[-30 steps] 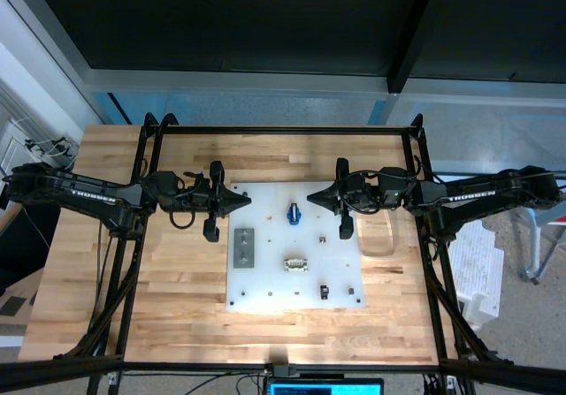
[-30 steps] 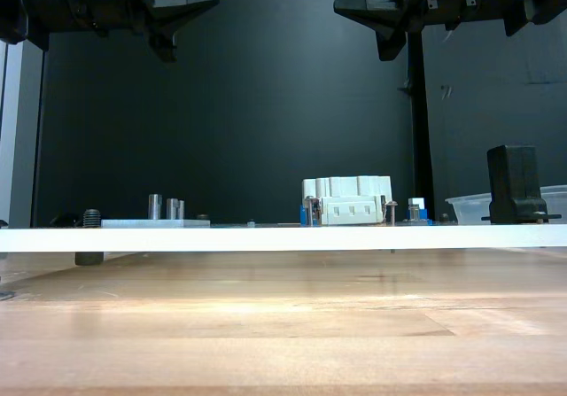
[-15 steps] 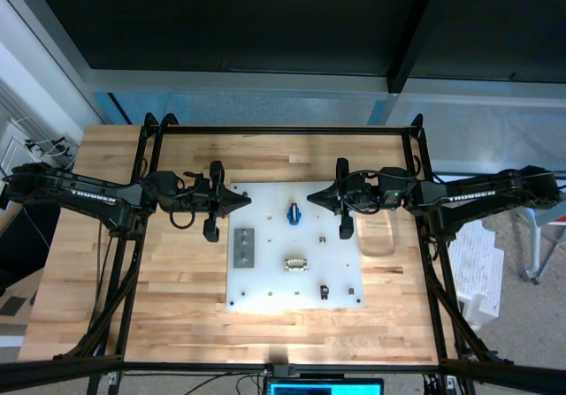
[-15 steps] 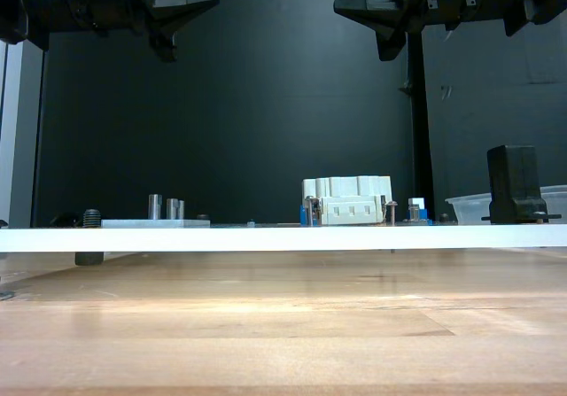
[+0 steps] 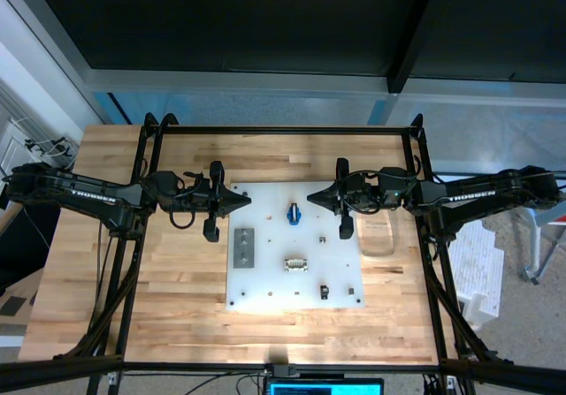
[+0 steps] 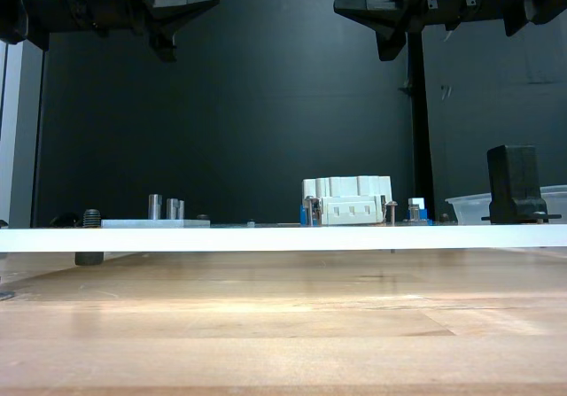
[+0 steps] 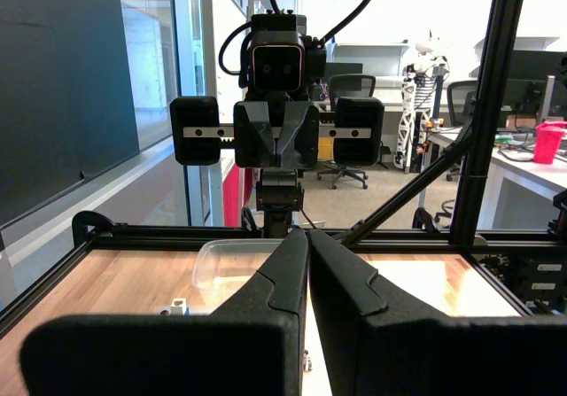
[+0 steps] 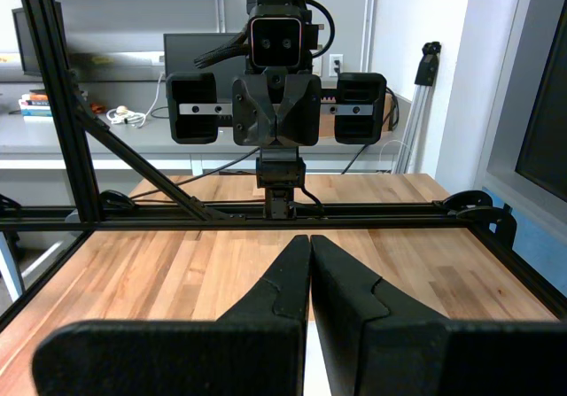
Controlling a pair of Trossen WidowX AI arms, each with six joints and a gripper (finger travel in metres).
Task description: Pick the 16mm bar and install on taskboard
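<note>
hidden/unclear: 16mm bar [image 5: 351,291] is only a tiny dark dot from above; best match is the one on the near-right part of the taskboard [image 5: 265,276], just right of the black boxy part [image 5: 325,291]. Too small to confirm. Can't pick it out in the low view.
low view limits: taskboard shows edge-on as a white strip, so part positions in depth are unreadable. Both arms are cut off by the frame edge.
wrist views: own fingers fill the foreground and hide most of the board. Each camera looks straight at the other arm's gripper.
left gripper [image 5: 245,199]: fingers pressed together, holding nothing. Arm is stretched level, pointing inward over the board's far-left corner, well above it.
right gripper [image 5: 309,198]: fingers together too, holding nothing. Arm is level, pointing inward over the board's far-right part, high up, tip facing the left gripper across a gap.
tray [image 5: 378,236]: clear, just beside the board's right edge, under the right arm.
</note>
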